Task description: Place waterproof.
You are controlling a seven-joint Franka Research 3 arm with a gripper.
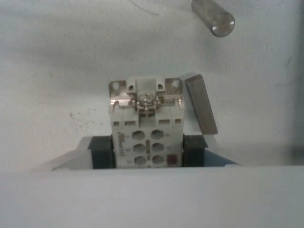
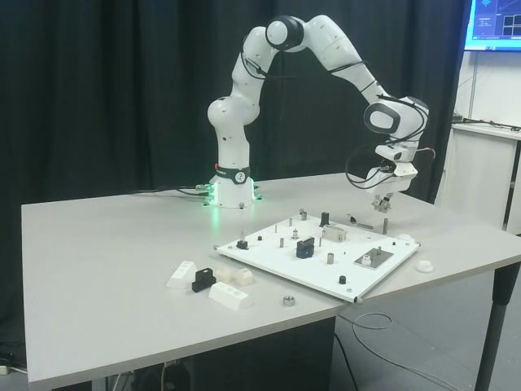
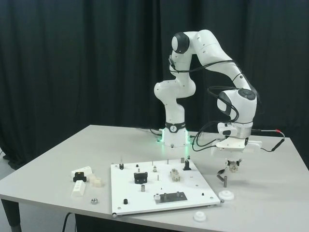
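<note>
My gripper (image 1: pixel 147 153) is shut on a white connector block (image 1: pixel 146 124) with round holes in its face and a metal screw clamp on its end. The black finger pads (image 1: pixel 100 152) press on both of its sides. In the room views the gripper (image 2: pixel 383 200) (image 3: pixel 233 166) hangs a little above the table, just off the far right corner of the white assembly board (image 2: pixel 317 259) (image 3: pixel 159 191). The held block shows only as a small pale piece below the hand.
A grey metal peg (image 1: pixel 214 18) (image 3: pixel 225 180) stands upright near the gripper, and a grey flat strip (image 1: pixel 202 105) lies beside the block. The board carries several pegs and black fixtures. White caps (image 3: pixel 226 195) (image 3: pixel 199 216) lie right of it; white blocks (image 2: pixel 181 274) and a nut (image 2: pixel 288 300) lie left.
</note>
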